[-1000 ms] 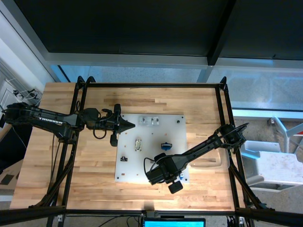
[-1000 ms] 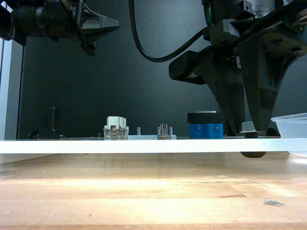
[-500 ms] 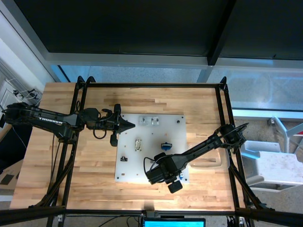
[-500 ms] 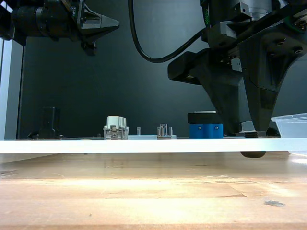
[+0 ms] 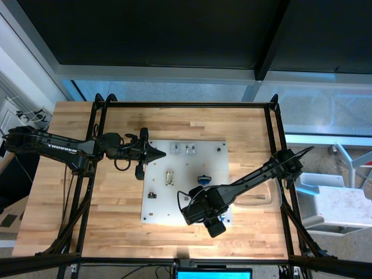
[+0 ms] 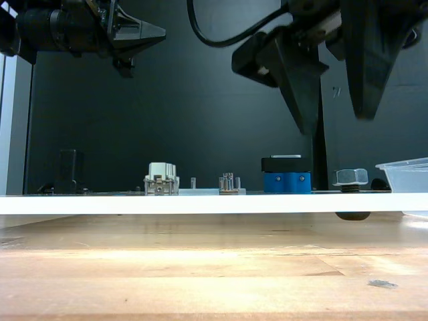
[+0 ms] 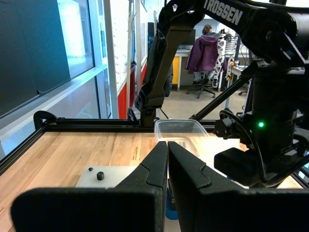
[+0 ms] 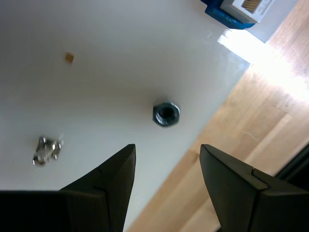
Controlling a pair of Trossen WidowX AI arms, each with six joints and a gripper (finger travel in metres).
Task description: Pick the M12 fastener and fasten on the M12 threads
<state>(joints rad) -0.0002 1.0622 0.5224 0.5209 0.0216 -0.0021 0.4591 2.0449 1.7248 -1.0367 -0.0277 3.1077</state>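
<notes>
The small silver M12 nut (image 6: 351, 177) sits on its stud, with a sliver of black ribs (image 6: 351, 188) showing beneath it near the white board's (image 6: 200, 202) right end. In the right wrist view the nut (image 8: 166, 113) lies below and between the spread fingers (image 8: 106, 193). My right gripper (image 6: 334, 120) hangs open above the nut, apart from it and holding nothing. In the high view the right gripper (image 5: 206, 212) covers that spot on the board (image 5: 160, 203). My left gripper (image 6: 157, 30) is shut and empty, raised over the board's far left edge (image 5: 163, 154).
A blue block (image 6: 286, 182) stands just left of the nut. A clear tray (image 5: 256, 200) lies off the board's right edge. A beige connector (image 6: 161, 179), a silver post (image 6: 229, 182) and a black part (image 6: 70, 170) stand further left. A small metal fitting (image 8: 46, 150) sits near the nut.
My right gripper has lifted straight up from around the nut, leaving it on the stud. The left arm has not moved.
</notes>
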